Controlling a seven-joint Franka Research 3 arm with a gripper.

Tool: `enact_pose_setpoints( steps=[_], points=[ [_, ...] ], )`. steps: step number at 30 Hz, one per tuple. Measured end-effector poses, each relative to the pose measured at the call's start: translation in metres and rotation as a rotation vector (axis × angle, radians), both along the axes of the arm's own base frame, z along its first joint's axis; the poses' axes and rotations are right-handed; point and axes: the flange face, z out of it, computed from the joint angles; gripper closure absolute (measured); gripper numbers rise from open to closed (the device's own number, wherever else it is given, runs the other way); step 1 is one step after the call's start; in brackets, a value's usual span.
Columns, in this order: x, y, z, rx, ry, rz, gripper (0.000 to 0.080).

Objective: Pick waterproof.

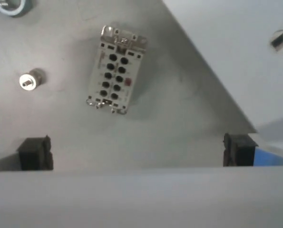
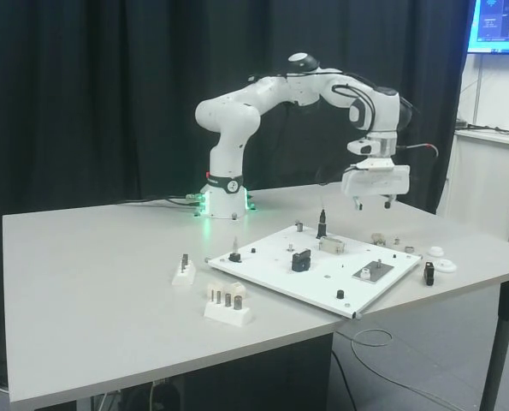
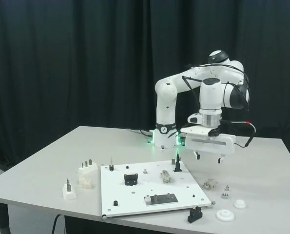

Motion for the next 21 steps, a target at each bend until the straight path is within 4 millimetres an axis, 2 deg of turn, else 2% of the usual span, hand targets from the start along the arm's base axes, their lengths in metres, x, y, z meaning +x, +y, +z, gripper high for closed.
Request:
enact_pose_setpoints(
  steps=[10, 21],
  points=[
    [0.005, 0.015, -0.028, 0.009, 0.044, -0.043, 0.0003],
    [0.012, 0.029, -0.053, 0.004, 0.086, -0.197, 0.0003]
  ],
)
